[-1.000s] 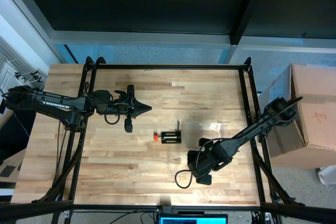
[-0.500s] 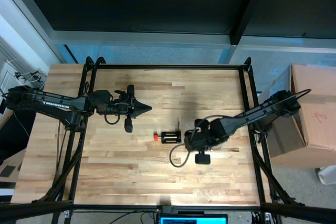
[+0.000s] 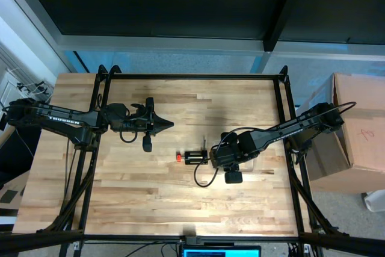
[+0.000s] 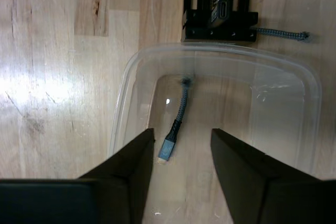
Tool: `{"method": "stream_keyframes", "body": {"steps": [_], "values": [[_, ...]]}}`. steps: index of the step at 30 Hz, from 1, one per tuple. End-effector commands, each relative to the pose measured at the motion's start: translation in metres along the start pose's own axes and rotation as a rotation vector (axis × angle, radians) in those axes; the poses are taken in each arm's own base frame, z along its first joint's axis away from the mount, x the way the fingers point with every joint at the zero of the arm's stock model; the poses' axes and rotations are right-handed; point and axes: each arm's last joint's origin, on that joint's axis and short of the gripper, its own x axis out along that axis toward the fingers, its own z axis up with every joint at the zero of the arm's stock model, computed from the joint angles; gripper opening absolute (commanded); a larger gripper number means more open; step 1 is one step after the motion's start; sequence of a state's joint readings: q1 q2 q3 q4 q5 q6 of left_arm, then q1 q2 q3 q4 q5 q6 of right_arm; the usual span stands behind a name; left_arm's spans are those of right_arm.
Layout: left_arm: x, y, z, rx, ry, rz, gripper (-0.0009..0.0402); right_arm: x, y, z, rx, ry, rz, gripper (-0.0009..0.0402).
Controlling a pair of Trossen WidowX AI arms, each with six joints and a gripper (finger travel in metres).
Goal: Remove the USB-C connector from the USB-C receptacle and place in the container
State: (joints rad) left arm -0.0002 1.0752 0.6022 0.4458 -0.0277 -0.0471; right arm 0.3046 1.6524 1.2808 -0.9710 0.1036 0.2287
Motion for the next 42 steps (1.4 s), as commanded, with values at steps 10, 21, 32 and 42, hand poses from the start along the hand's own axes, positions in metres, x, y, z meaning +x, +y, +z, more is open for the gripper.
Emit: {"method": "stream_keyframes", "body": {"steps": [10,21,32,42], "values": [[0.000,0.000,0.000,0.000,0.000,0.000,0.0000,-0.057,-0.029,-0.002,0.060,-0.494,0.028,0.0108],[0.000,0.000,0.000,0.000,0.000,0.000,0.0000,-0.083,-0.070,-0.043,0.153,-1.000,-0.010,-0.0003],[0.000,0.000,0.000,0.000,0.000,0.000,0.0000,-0.069,-0.083,-0.084,0.152,-1.271,-0.032,0.0000],[0.000,0.000,0.000,0.000,0.000,0.000,0.0000,-0.053,-0.085,-0.094,0.127,-1.319,0.009,0.0000]]}}
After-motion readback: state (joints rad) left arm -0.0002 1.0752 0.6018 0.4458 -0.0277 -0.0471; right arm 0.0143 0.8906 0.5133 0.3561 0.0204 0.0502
